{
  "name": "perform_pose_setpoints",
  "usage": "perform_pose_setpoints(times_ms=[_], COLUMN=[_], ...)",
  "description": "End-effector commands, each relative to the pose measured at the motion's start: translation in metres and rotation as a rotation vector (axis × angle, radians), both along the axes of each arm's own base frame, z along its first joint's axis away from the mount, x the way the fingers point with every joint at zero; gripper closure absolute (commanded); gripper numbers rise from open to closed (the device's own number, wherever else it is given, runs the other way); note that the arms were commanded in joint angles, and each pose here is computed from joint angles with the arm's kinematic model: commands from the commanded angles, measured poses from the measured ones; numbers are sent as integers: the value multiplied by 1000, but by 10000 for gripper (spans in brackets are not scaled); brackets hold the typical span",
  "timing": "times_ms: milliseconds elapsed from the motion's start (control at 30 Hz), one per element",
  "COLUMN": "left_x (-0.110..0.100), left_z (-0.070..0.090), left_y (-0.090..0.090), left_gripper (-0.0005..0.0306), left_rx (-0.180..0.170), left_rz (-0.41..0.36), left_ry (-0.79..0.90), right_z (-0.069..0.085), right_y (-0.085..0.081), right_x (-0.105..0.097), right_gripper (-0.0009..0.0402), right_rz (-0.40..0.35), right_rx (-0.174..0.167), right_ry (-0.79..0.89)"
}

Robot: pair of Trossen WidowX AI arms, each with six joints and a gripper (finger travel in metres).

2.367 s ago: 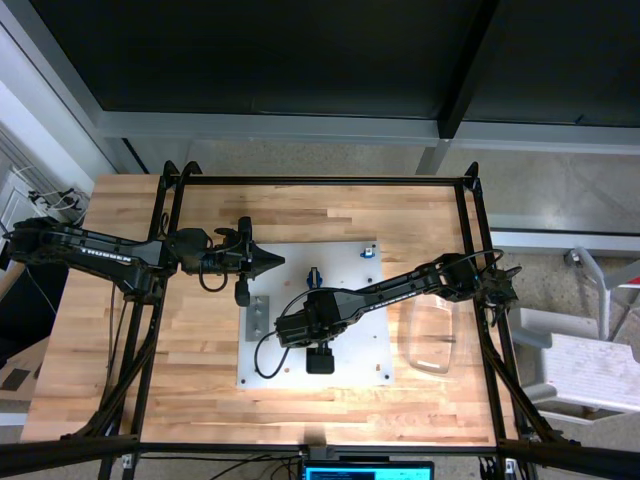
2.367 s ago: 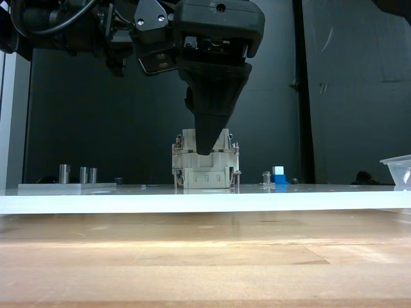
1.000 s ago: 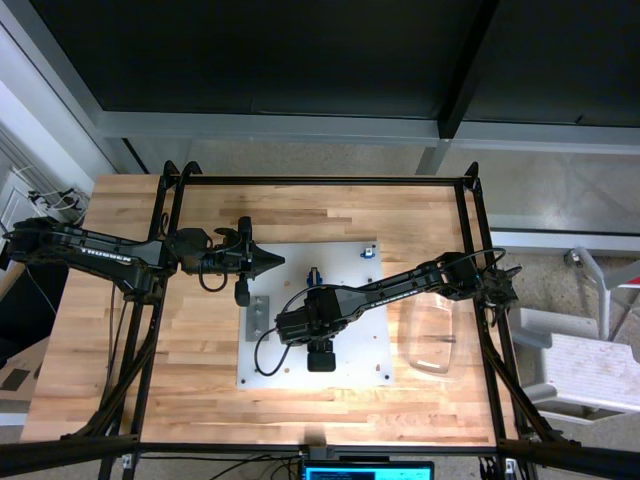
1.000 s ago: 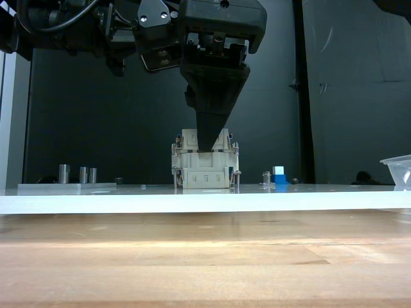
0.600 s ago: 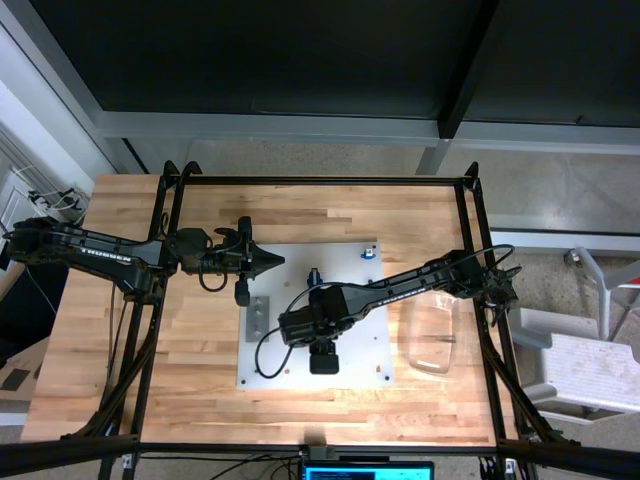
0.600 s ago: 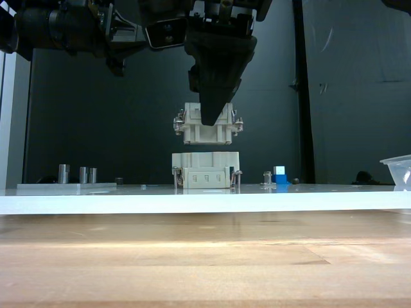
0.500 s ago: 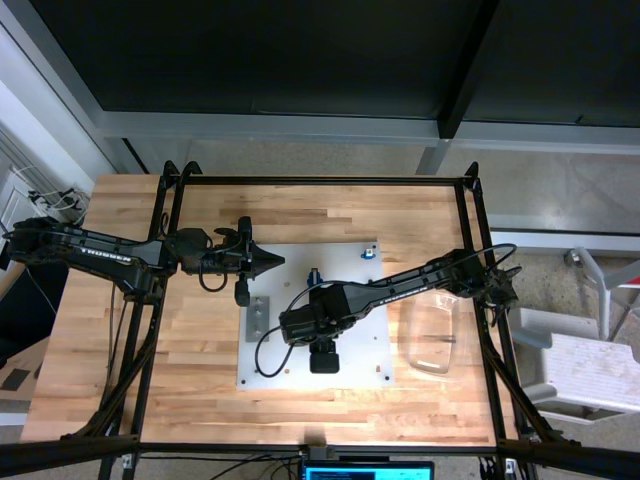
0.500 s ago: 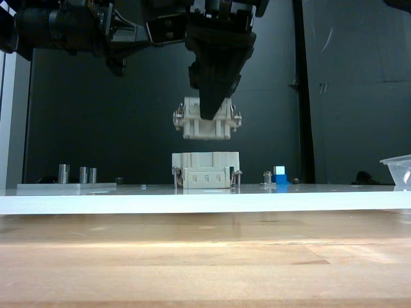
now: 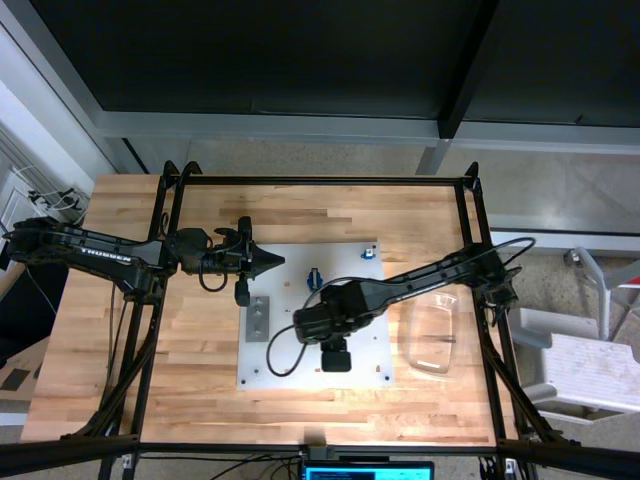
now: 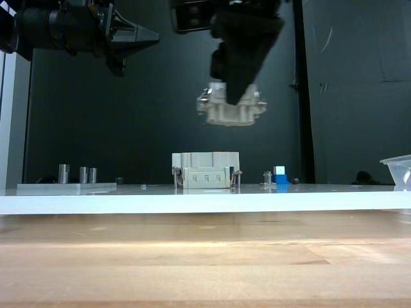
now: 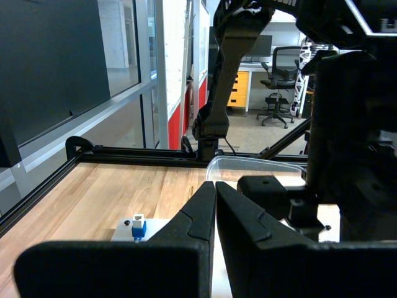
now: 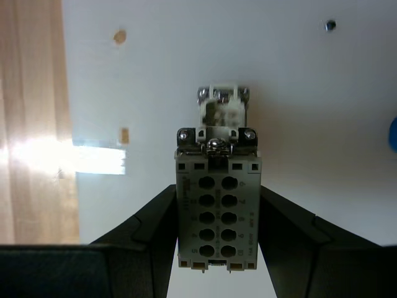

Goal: Remove the HAN10-E connector and place it in the container

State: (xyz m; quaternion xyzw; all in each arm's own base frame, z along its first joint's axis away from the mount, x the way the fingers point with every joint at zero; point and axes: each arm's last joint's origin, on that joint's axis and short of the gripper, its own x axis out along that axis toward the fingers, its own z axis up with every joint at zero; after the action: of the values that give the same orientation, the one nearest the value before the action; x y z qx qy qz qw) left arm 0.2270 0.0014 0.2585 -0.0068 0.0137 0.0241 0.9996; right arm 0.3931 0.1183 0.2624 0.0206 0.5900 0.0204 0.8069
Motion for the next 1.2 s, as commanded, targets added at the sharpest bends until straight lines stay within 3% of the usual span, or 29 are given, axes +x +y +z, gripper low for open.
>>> perform_pose_setpoints(times_ms=[33,167,333,500,833,1200], left_x=[0,0,0,0,0,0], left_z=[0,0,0,0,0,0], left_y=[0,0,0,0,0,0], left_gripper=[300,300,300,300,300,300], left_rx=[0,0,0,0,0,0], left_rz=[0,0,0,0,0,0], left_ry=[0,0,0,0,0,0], right_z=[-1,0,-3,-5,-4,-13], right_y=[-3,-5,-8,-11,-18,-24], right_x=[-15,-36,-62,-84,-124,-167], right_gripper=[350,350,350,350,350,350], right_rz=[-41,-32,-91,-102,-93,-98], right_rx=[14,11,22,26,30,36], right_ry=[-3,14,41,50,52,69])
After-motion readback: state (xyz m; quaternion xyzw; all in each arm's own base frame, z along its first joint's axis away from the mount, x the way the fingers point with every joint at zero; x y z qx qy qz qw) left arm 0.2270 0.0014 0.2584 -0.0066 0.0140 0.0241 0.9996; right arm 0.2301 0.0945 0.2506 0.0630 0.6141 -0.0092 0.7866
